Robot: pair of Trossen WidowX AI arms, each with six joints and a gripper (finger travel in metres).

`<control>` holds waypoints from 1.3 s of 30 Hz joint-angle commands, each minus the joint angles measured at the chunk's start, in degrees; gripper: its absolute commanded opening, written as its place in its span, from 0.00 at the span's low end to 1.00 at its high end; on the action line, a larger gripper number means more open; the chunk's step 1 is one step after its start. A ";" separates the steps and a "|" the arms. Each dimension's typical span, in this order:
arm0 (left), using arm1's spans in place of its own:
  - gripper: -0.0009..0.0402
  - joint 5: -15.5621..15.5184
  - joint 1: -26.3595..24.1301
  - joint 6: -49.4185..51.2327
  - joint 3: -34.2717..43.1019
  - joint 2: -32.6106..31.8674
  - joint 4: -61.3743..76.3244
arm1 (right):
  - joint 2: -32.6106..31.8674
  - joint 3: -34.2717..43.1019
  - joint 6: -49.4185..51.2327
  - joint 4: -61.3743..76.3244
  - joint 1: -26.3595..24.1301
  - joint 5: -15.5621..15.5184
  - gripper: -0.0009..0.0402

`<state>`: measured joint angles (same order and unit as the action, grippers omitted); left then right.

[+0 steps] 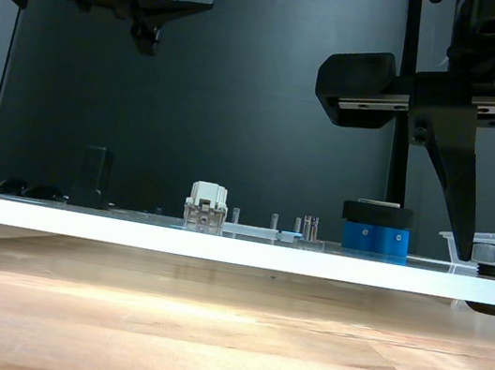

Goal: Pick the M12 nut and place it on its threads and fasten

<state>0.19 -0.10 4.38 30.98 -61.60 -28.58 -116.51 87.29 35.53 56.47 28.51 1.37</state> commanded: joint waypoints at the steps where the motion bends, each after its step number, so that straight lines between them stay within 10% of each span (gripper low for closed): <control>1: 0.02 0.00 0.00 0.00 0.02 0.00 0.00 | -0.28 -0.55 -1.84 -0.68 0.00 0.09 0.03; 14: 0.02 0.00 0.00 -0.02 0.02 0.00 0.00 | -0.26 -0.57 -17.55 -0.63 -0.04 0.09 0.03; 39: 0.02 0.02 0.02 -0.02 0.02 0.00 0.00 | 0.15 -0.57 -99.19 -0.63 -0.44 0.02 0.03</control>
<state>0.19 -0.10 4.38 30.98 -61.60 -28.58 -116.44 86.67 -59.09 55.68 28.14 1.08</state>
